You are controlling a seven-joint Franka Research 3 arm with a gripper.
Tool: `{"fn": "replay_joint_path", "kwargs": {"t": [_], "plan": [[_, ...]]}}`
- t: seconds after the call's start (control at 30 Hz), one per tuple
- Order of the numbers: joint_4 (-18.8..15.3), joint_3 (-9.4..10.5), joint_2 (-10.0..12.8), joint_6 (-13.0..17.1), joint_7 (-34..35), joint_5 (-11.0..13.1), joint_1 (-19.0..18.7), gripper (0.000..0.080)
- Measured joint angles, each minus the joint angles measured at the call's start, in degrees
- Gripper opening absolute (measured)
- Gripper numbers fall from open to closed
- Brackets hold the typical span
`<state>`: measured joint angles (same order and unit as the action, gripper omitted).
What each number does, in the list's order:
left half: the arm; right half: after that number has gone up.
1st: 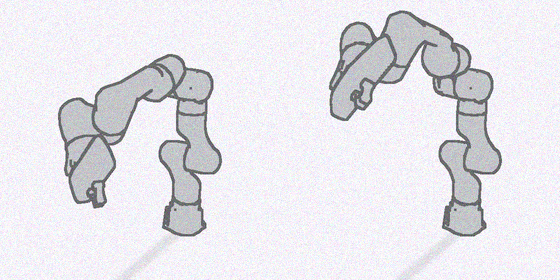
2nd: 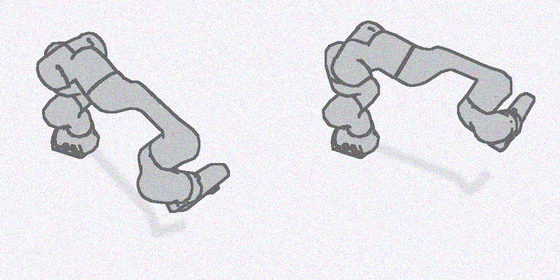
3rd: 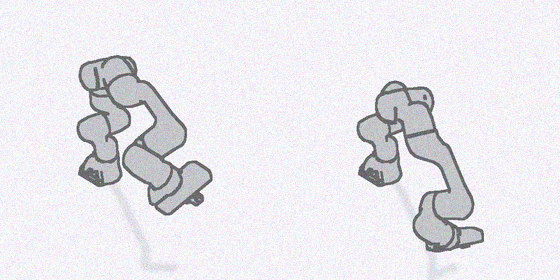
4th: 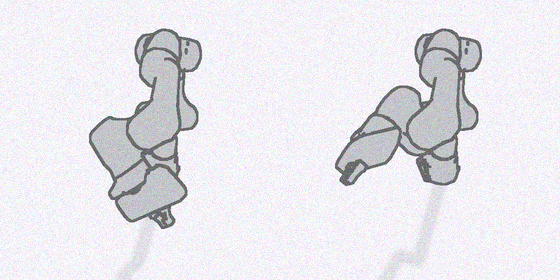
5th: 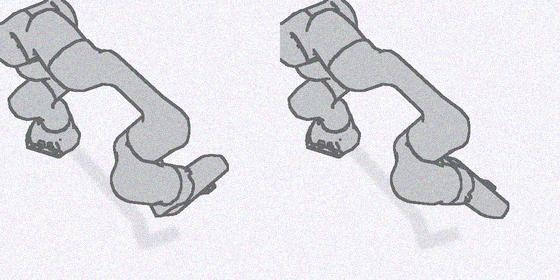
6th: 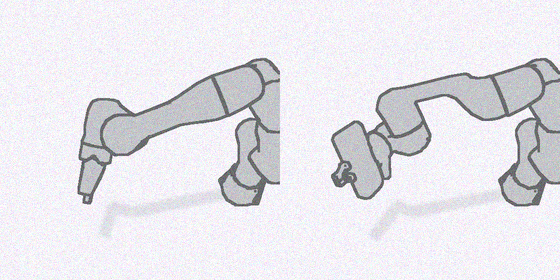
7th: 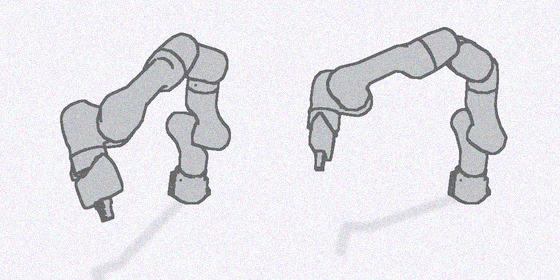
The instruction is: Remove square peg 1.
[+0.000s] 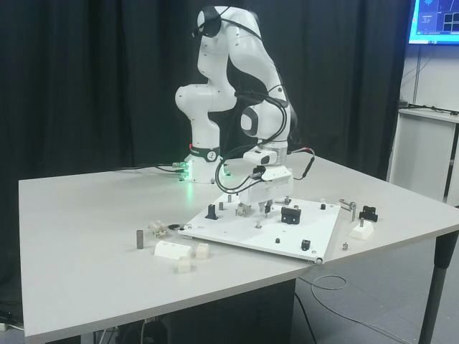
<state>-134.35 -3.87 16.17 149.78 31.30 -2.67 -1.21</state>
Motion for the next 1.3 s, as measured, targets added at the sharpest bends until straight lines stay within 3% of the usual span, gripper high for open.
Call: {"fn": "replay_joint_path", "kwargs": {"t": [0.6, 1.03, 1.3], "plan": [[0.2, 0.00, -1.7, -2.0, 0.0, 0.0, 0.0, 0.0045], [1.0, -0.01, -5.3, -6.8, 0.7, 0.0, 0.0, 0.0044], [1.5, -0.04, -6.1, -8.4, 1.8, 0.0, 0.0, 0.0044]]}}
